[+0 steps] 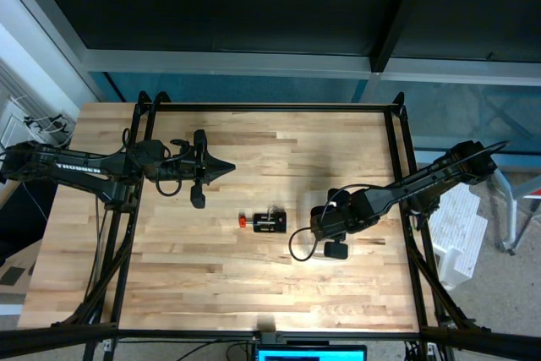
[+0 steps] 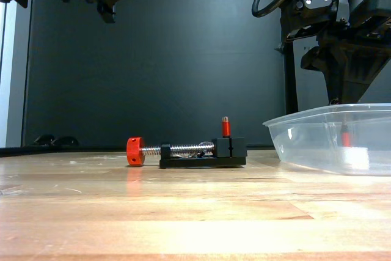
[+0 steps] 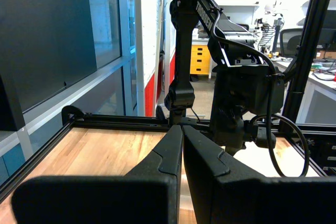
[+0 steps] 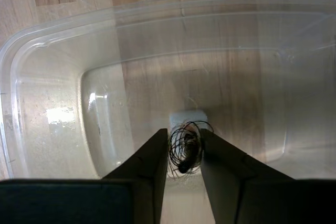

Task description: Pick the rca connector and install on the hub

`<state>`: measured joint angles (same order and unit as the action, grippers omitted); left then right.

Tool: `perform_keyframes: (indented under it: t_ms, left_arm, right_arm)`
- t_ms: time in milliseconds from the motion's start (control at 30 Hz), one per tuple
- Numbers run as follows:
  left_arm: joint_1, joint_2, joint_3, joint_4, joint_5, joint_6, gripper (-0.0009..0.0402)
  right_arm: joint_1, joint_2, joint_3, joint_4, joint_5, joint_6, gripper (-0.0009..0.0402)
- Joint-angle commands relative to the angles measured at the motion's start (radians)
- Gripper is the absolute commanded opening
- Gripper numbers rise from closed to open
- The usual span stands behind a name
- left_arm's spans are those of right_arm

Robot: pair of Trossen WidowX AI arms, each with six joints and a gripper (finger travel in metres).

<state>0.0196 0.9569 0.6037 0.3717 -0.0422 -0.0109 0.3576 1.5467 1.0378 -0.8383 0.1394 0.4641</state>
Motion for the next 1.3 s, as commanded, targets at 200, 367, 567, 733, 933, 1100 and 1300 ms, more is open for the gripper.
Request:
perform_keyframes:
  t_ms: [200,367,567,733,933,1100,1300]
  left_arm:
    - [0.000,0.000,0.000,0.000,0.000,0.000,0.0001]
    - [0.000,0.000,0.000,0.000,0.000,0.000,0.0001]
    - [0.000,0.000,0.000,0.000,0.000,0.000,0.0001]
    - [0.000,0.000,0.000,0.000,0.000,0.000,0.0001]
    - [0.000,0.000,0.000,0.000,0.000,0.000,0.0001]
    - [0.000,0.000,0.000,0.000,0.000,0.000,0.0001]
    - [0.000,0.000,0.000,0.000,0.000,0.000,0.0001]
  right_arm:
    - [0.000,0.000,-0.001,0.007,0.003,0.000,0.0023]
    - [0.000,0.000,-0.001,0.008,0.027,0.001,0.0004]
    - [0.000,0.000,-0.002,0.010,0.027,0.001,0.0002]
    - [0.000,0.000,-0.002,0.011,0.027,0.001,0.0000]
    - [0.000,0.000,-0.012,0.016,0.026,0.002,0.0000]
    - [0.000,0.000,-0.017,0.026,0.026,0.002,0.0000]
    - [0.000,0.000,-0.017,0.027,0.026,0.001,0.0000]
